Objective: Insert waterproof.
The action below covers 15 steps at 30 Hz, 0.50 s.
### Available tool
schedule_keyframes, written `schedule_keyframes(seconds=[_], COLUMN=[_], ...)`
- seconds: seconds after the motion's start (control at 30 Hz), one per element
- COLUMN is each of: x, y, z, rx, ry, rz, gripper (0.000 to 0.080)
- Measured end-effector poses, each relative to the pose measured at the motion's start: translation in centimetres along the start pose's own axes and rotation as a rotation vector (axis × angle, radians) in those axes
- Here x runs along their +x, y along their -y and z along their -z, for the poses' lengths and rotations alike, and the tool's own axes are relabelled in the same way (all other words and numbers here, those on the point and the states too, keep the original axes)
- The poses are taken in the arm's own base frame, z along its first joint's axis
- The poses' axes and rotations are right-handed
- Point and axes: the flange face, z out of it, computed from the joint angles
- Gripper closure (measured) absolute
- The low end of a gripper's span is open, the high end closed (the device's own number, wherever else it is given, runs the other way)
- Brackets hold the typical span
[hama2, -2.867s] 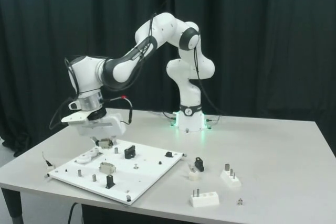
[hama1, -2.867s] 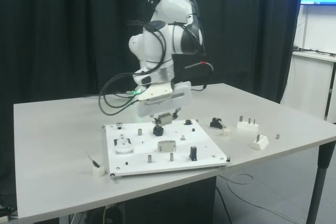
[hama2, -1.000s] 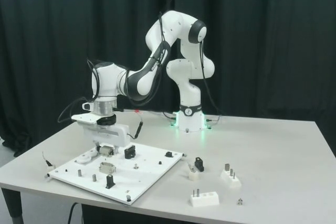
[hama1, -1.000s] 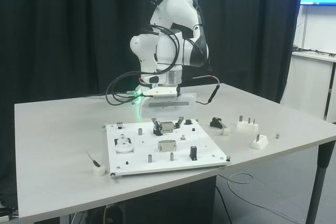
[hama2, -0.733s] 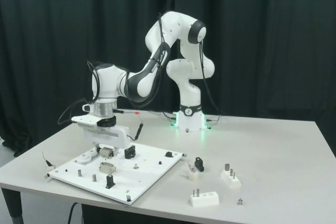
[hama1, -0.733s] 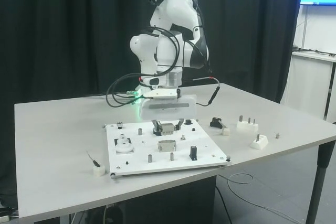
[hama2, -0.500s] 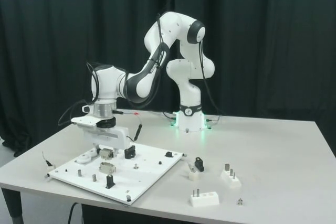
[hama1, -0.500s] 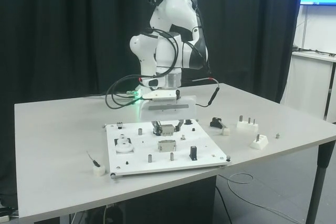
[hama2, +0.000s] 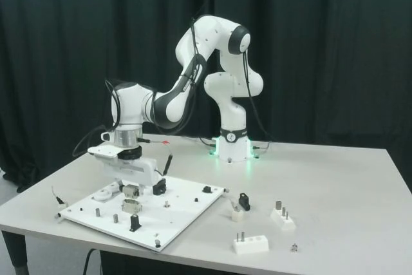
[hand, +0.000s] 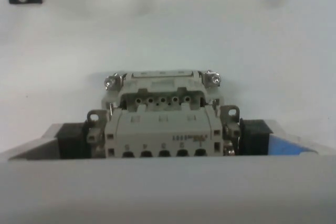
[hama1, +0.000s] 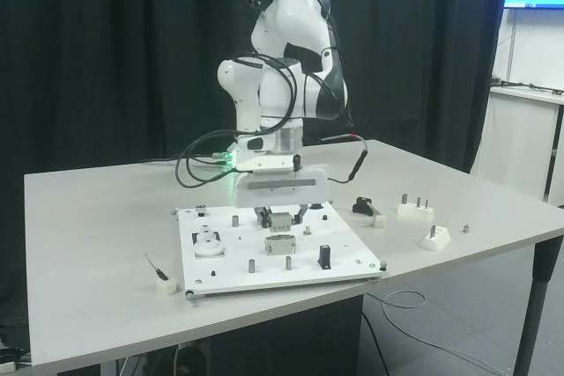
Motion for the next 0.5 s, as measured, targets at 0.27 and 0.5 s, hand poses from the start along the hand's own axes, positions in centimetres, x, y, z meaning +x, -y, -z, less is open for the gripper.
schedule_keyframes(seconds=[0.27,0.5], x=[-0.13,-0.09], y=[0.12,0.06], z=[-0.44,-0.83], rx=[0.004,0.003], ry=[0.003,0.002], rz=[-0.017,-0.025], gripper=[0.0184,0.0184])
